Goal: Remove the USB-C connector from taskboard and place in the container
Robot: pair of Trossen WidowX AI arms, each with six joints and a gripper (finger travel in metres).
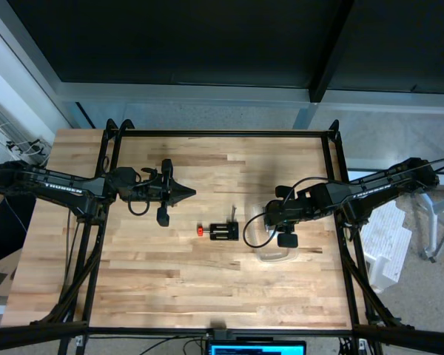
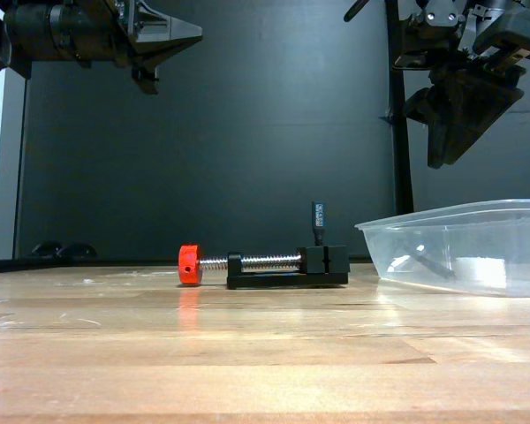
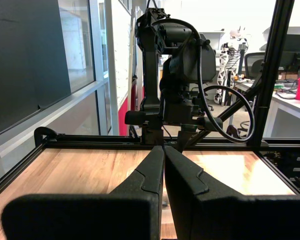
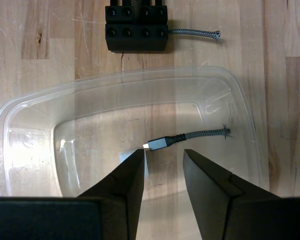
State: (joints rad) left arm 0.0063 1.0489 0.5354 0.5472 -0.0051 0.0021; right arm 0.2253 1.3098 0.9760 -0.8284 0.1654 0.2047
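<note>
Hovering hand: right gripper (image 4: 163, 159), hanging above the clear shallow rectangular plastic container (image 4: 30, 115) and pointing down into it.
Right fingers: spread apart, nothing between them, touching nothing.
Task's thing: silver-tipped USB-C connector (image 4: 157, 143) on a grey braided cable, lying flat on the container floor, just beneath the fingertips and apart from them.
Parked hand: left gripper (image 1: 189, 193), raised over the light wooden table (image 1: 170, 288), at about 10 o'clock from the taskboard in the high view and well apart from it.
Left fingers: pressed together, holding nothing.
Taskboard: small black rectangular block (image 1: 225, 231) with a red-orange knob (image 1: 200, 231) at its 9 o'clock end, resting on the table.
Container position: at about 4 o'clock from the taskboard in the high view, near it and not touching.
Obstruction: in the high view the right gripper (image 1: 275, 220) and its arm cover much of the container (image 1: 275, 258), hiding what lies inside.
Right wrist view only: connector inside the container; a second short grey braided cable stub (image 4: 195, 32) projecting from the side of the taskboard (image 4: 136, 25).
Low view only: clearance between right gripper (image 2: 448, 150) and container rim (image 2: 450, 215); silver threaded screw (image 2: 263, 261) between knob (image 2: 189, 264) and block.
Left wrist view: closed left gripper (image 3: 163, 150) pointing level towards the right arm.
</note>
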